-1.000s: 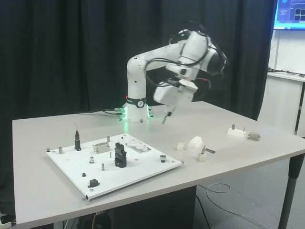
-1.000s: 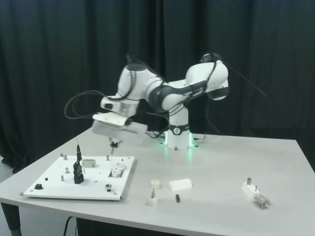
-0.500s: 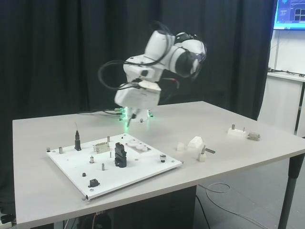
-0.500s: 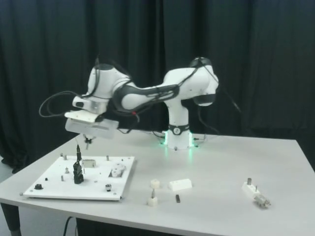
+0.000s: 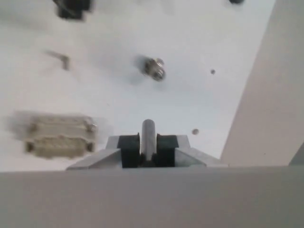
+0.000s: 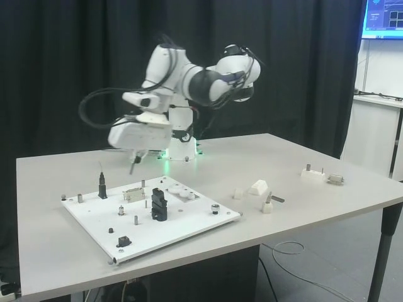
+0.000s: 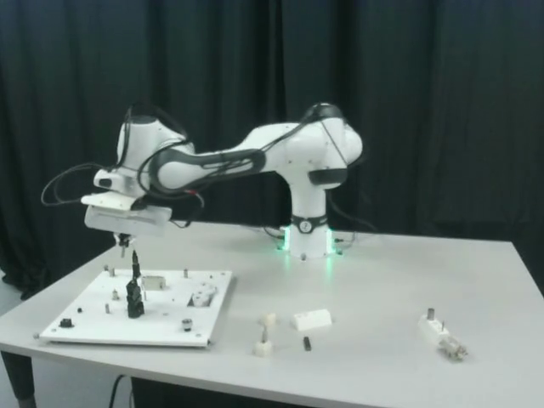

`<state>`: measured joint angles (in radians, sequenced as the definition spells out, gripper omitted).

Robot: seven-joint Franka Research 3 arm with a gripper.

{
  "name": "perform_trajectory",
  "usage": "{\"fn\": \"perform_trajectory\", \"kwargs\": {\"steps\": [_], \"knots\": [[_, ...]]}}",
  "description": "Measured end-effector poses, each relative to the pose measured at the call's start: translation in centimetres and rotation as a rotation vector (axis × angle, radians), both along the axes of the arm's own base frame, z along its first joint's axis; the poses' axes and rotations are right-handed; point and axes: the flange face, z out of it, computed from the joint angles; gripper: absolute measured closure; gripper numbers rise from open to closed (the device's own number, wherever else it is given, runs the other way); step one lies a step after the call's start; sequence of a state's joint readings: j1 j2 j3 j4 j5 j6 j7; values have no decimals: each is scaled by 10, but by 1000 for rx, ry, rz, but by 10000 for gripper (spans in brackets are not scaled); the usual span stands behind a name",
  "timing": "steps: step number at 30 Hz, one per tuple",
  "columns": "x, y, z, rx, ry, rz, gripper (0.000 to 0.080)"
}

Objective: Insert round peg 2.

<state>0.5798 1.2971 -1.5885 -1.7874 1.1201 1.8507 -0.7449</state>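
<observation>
Short grey metal round peg (image 5: 148, 136), smooth cylinder with rounded tip, pinched upright between the black pads of the white arm's gripper (image 5: 148, 151), held in the air above the white square assembly board (image 6: 189, 217), over its far edge

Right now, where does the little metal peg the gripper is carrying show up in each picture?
Wrist view: the peg stands clamped between the gripper's black pads.
First room view: peg hangs above the white board's far side.
Second room view: peg hangs over that board.
Shared landmark: the white board.
</observation>
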Motion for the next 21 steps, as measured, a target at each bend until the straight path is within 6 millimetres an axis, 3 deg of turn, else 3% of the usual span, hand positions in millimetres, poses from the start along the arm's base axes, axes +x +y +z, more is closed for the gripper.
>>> {"fn": "perform_trajectory", "kwargs": {"steps": [10, 21], "knots": [[-31, -63, -25, 52, -6, 24, 735], [-60, -116, -49, 112, -39, 39, 735]]}}
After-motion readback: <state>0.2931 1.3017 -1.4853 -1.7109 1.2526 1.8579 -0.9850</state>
